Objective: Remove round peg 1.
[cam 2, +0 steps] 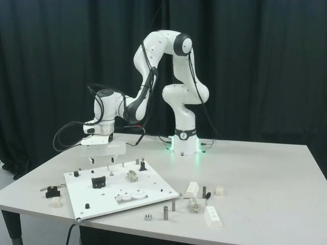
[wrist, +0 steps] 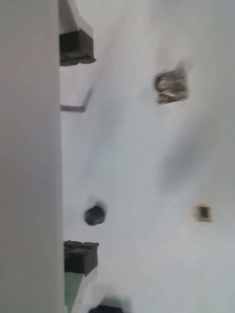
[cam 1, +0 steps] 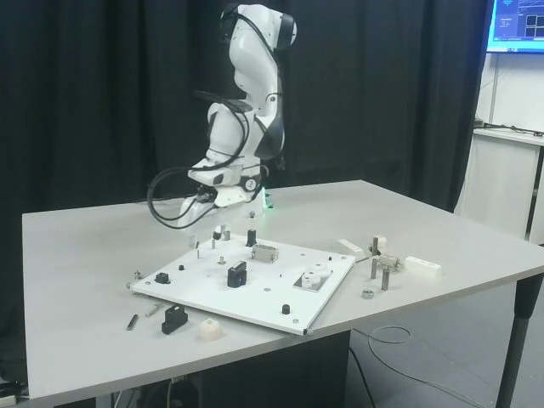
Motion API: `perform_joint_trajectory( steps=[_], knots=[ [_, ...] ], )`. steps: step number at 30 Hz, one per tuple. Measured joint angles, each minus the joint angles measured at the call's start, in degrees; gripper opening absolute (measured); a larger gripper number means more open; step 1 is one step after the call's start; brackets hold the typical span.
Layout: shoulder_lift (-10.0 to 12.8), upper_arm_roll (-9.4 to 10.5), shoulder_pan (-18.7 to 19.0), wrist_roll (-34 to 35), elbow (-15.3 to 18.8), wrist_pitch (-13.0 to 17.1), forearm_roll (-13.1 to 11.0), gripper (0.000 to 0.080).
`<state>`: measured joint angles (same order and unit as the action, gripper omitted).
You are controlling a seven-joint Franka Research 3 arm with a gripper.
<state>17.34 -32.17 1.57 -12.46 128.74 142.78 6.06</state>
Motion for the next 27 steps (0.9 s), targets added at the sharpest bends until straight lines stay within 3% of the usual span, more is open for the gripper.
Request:
perform_joint_trajectory(
  steps=[12, 27],
  knots=[
    [-0.94, -2.13, -0.37, -4.69, 3.68, 3.08, -0.14, 0.08],
    [-2.1, -2.64, -0.37, -9.21, 8.73, 7.37, -2.0, 0.08]
  ],
)
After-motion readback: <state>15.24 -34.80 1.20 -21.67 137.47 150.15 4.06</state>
